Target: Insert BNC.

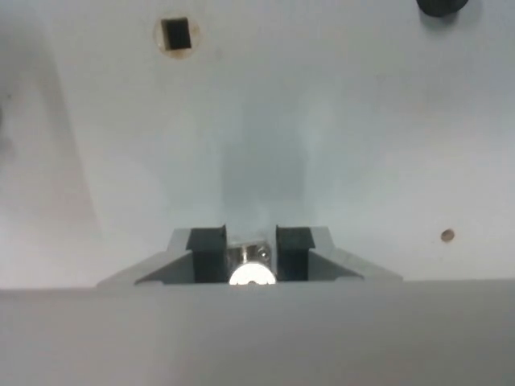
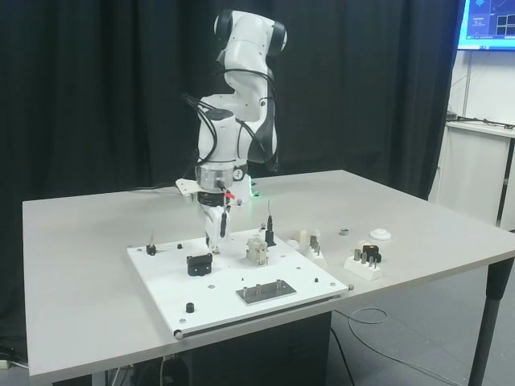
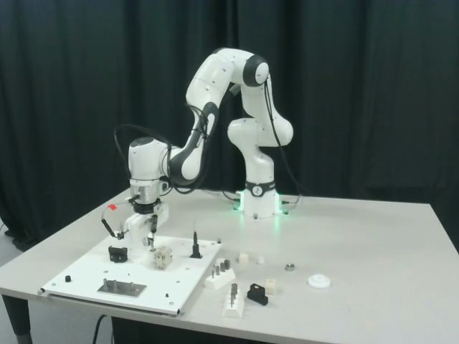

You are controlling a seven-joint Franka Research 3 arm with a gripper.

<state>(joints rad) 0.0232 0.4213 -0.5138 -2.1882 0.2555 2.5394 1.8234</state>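
Observation:
In the wrist view my gripper (image 1: pixel 251 253) is shut on a small metal BNC connector (image 1: pixel 252 269), held between the two black fingers (image 1: pixel 207 249). Below it lies the white board (image 1: pixel 338 145), which has a square black hole (image 1: pixel 176 34) some way off. In the first room view the gripper (image 2: pixel 217 235) hangs just above the board (image 2: pixel 161 273), behind a black block (image 2: pixel 199 264) and beside a small pale fixture (image 2: pixel 257 248). The second room view shows the gripper (image 3: pixel 150 240) over the board's (image 3: pixel 86 276) far part.
On the board stand a black post (image 2: pixel 269 229), a grey metal plate (image 2: pixel 264 291) near the front edge and a black knob (image 1: pixel 441 6). White part holders (image 2: pixel 364 261) and a white disc (image 2: pixel 380 234) sit on the grey table to the right of the board.

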